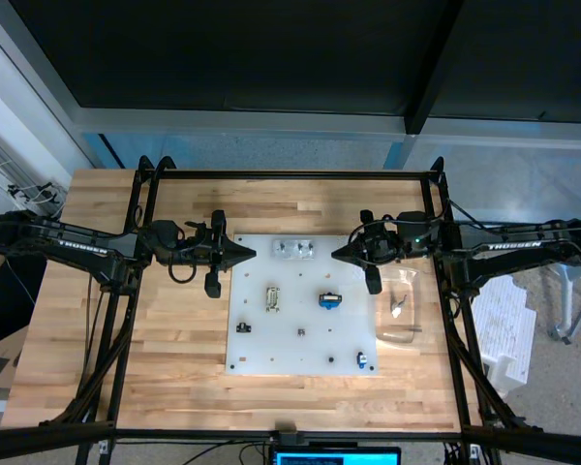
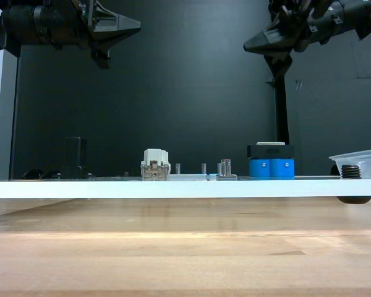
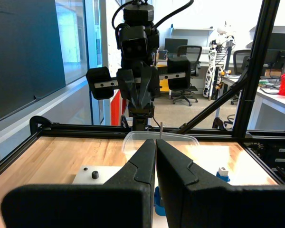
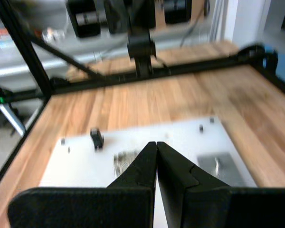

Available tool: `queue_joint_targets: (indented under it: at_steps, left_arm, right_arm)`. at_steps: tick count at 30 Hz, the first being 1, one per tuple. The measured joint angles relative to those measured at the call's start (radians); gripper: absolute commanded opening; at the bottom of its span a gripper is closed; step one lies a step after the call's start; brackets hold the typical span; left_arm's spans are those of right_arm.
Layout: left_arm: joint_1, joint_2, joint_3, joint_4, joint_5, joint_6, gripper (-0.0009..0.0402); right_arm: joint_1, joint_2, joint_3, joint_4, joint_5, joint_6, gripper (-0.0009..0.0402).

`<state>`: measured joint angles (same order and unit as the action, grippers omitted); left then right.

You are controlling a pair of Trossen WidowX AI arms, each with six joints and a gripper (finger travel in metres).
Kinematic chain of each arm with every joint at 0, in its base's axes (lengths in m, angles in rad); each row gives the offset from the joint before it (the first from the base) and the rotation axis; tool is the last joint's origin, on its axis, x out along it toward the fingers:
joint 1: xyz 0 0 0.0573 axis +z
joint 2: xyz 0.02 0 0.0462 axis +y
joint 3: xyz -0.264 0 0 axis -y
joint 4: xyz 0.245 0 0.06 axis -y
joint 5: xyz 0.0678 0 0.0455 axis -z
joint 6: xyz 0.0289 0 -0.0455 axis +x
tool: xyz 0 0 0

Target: Pick the RJ45 connector and install on taskboard

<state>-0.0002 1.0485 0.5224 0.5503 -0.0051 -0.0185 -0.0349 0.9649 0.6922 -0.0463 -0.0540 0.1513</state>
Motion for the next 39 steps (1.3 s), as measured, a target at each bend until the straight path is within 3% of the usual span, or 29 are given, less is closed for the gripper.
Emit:
queue_joint_targets:
  at_steps: [10,25,32,36,39]
  left_arm:
    - [0.0,0.0,0.0,0.0,0.0,0.0,0.0]
    - [0.0,0.0,0.0,0.0,0.0,0.0,0.0]
    - [0.0,0.0,0.0,0.0,0.0,0.0,0.0]
    - [0.0,0.0,0.0,0.0,0.0,0.0,0.0]
    - [0.0,0.0,0.0,0.0,0.0,0.0,0.0]
  right_arm:
    - [0.005,-0.064,0.101,-0.388,0.0,0.0,0.0]
    - [0.016,-0.206,0.141,-0.746,0.011,0.04,0.0]
    - [0.032,-0.254,0.18,-0.933,0.043,0.064,0.0]
    - [0.065,-0.259,0.211,-1.061,0.086,0.08,0.0]
    - [0.086,-0.258,0.231,-1.15,0.089,0.091,0.0]
